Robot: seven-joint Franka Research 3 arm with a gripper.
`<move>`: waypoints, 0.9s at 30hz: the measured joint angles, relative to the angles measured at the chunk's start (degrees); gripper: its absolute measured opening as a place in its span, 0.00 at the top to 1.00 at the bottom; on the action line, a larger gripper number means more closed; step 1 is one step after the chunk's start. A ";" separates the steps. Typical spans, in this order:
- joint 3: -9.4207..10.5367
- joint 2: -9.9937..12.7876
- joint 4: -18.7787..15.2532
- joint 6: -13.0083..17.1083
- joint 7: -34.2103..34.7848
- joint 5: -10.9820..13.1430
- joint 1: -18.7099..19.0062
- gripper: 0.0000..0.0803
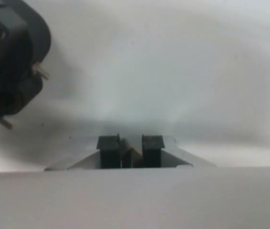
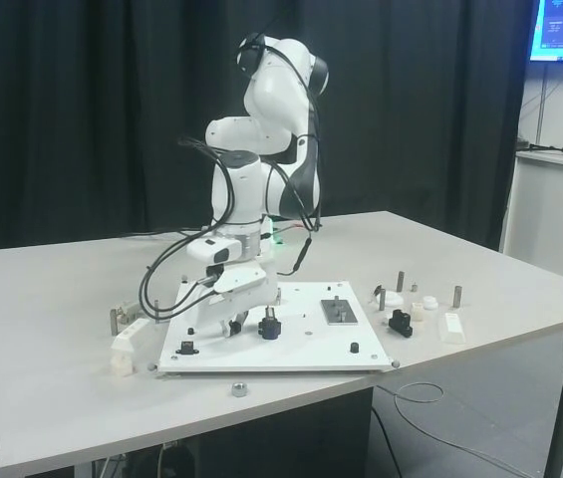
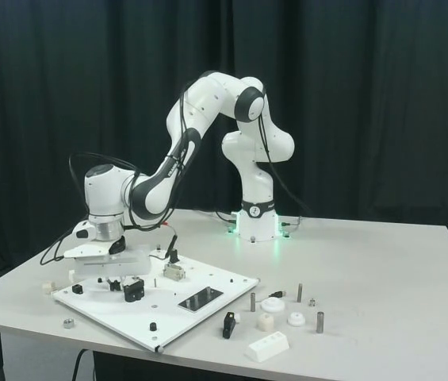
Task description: Remove square peg 2.
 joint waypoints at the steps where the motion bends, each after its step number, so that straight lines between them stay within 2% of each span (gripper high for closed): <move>1: 0.00 -0.11 0.00 -0.09 0.00 -0.15 0.00 0.88; 14: -0.25 -2.11 0.01 -1.95 0.20 -1.95 0.00 0.88; 27: -0.63 -6.14 0.02 -5.43 1.64 -4.63 0.00 0.88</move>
